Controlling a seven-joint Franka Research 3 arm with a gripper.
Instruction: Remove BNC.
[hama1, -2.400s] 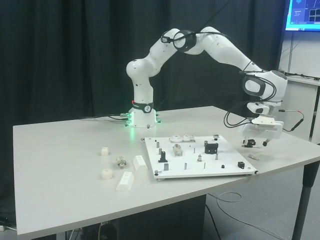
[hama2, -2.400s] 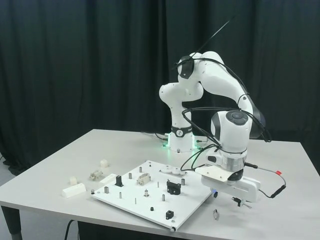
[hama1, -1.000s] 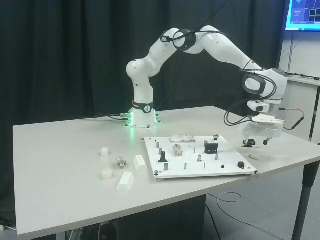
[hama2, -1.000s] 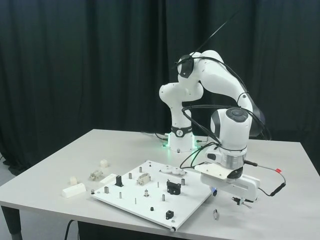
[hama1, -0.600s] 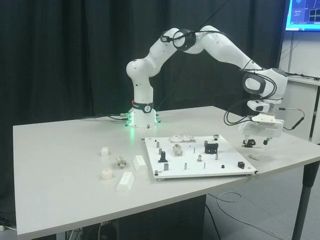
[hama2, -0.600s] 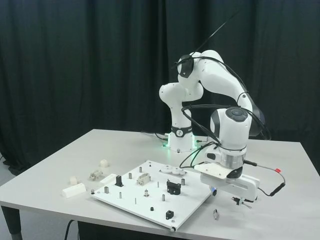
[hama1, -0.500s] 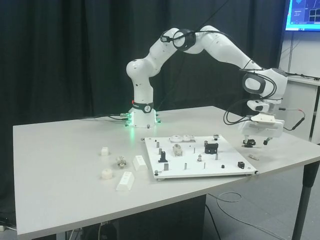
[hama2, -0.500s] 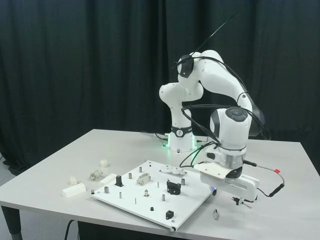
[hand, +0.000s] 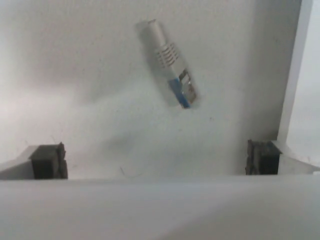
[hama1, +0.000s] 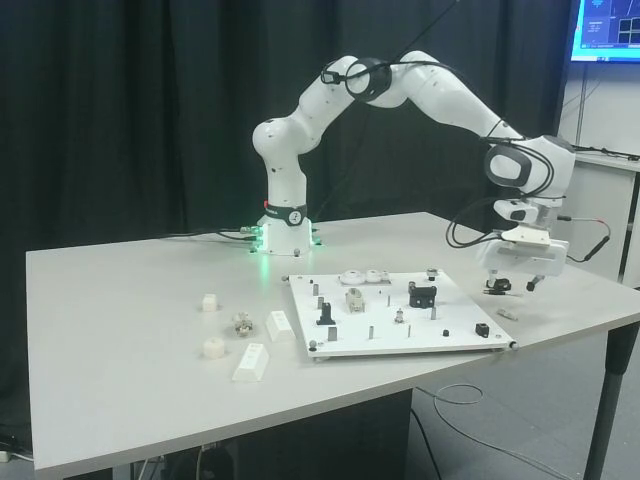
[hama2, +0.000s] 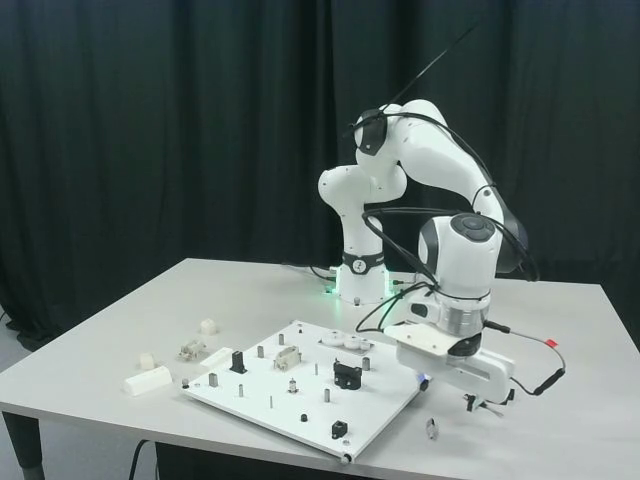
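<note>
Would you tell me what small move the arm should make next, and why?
Probably swing the gripper over the board: its fingers are open and empty, hovering beside the board above a plug lying loose on the table.

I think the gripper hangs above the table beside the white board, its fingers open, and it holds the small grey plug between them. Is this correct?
Not quite. The gripper holds nothing: the wrist view shows the small grey plug lying on the table, apart from both fingers. The rest stands: the fingers are open, and the gripper hangs above the table beside the white board.
</note>
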